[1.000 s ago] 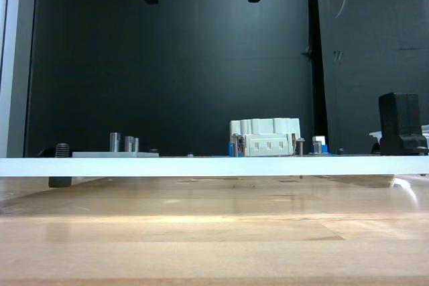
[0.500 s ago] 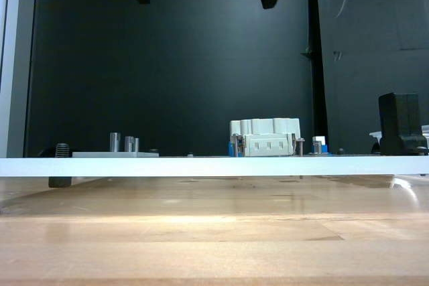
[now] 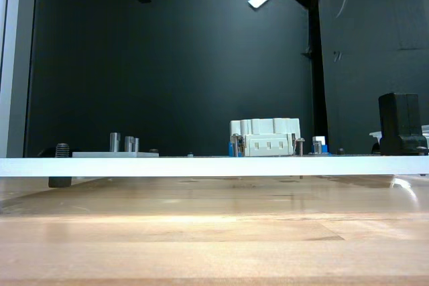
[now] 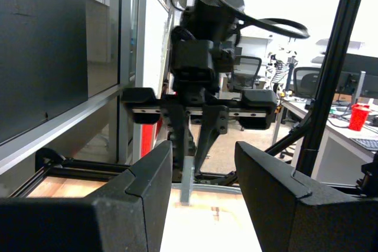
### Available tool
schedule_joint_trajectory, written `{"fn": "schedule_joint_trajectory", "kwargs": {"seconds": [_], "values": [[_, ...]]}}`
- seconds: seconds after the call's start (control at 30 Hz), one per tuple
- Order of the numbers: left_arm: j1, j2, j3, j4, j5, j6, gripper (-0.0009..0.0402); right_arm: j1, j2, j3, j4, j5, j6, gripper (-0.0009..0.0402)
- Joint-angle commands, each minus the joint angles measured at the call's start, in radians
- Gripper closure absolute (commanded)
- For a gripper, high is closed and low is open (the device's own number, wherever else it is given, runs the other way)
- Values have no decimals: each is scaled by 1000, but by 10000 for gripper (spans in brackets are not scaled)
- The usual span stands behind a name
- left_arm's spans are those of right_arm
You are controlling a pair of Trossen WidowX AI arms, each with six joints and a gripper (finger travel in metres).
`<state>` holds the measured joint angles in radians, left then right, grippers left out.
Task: Pick the 16mm bar and install on taskboard
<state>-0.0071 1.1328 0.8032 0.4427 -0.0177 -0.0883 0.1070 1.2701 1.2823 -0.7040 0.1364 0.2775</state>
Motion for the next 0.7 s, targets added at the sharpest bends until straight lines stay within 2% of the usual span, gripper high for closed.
{"fn": "schedule_joint_trajectory", "kwargs": {"seconds": [0.03,0.33,0.5,0.63,0.7], "values": [[0,1,0,-1,-2,0,254,34,1,4,-60,-5,10,393],[1,1,0,-1,-2,0,252,165,34,4,-283,-11,-18,393],[0,1,0,-1,-2,0,253,233,68,3,-349,-36,-81,393],[0,1,0,0,-2,0,253,277,91,3,-360,-80,-164,393],[0,1,0,0,-2,0,253,298,108,3,-372,-80,-218,393]]}}
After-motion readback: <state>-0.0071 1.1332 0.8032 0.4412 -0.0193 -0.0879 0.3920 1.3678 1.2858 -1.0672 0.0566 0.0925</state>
